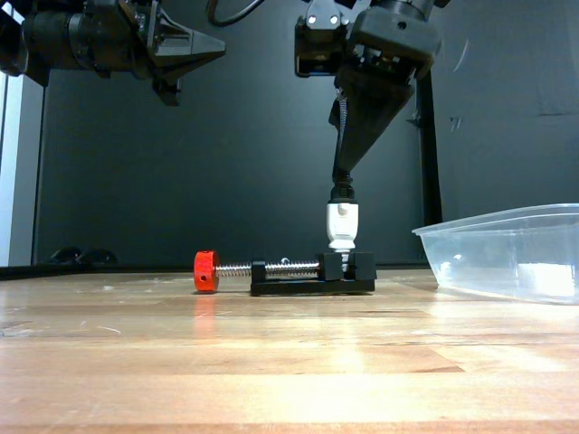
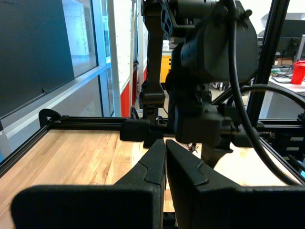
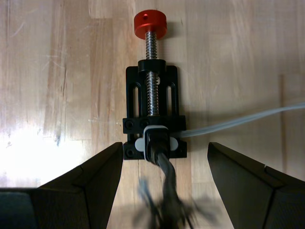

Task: Remove the power plug from the receptacle and place in the container

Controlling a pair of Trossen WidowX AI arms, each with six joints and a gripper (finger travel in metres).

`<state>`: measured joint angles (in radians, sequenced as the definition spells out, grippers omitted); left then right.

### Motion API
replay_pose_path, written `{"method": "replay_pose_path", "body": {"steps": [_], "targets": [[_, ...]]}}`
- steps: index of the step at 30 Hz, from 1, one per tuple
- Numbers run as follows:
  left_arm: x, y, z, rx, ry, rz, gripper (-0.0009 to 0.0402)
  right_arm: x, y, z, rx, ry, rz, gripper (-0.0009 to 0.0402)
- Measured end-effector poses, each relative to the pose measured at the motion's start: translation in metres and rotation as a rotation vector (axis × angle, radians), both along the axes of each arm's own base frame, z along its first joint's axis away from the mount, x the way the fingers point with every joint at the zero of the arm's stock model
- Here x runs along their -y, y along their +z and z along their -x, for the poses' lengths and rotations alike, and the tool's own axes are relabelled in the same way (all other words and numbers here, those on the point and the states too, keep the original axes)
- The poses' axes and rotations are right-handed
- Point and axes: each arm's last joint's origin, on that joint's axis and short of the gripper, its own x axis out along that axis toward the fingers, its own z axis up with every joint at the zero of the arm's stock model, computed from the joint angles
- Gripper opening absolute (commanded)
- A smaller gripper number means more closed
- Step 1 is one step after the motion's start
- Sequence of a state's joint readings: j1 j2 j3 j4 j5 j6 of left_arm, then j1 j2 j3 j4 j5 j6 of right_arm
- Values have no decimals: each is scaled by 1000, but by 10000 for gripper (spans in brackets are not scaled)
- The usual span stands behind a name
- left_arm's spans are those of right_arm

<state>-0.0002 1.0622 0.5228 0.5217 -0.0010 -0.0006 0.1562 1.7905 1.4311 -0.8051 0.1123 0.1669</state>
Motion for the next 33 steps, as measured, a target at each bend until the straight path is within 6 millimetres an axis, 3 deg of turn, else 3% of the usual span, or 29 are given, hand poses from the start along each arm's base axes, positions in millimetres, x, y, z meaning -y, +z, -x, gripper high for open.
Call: {"method": "replay_pose_path", "body": {"steps": [23, 33], "targets": [[0, 0, 0, 0, 0, 0, 0, 0, -14, -6, -22, 5, 11, 245], [0, 0, 0, -1, 0, 0, 0, 0, -15, -6, -21, 10, 21, 176]]}}
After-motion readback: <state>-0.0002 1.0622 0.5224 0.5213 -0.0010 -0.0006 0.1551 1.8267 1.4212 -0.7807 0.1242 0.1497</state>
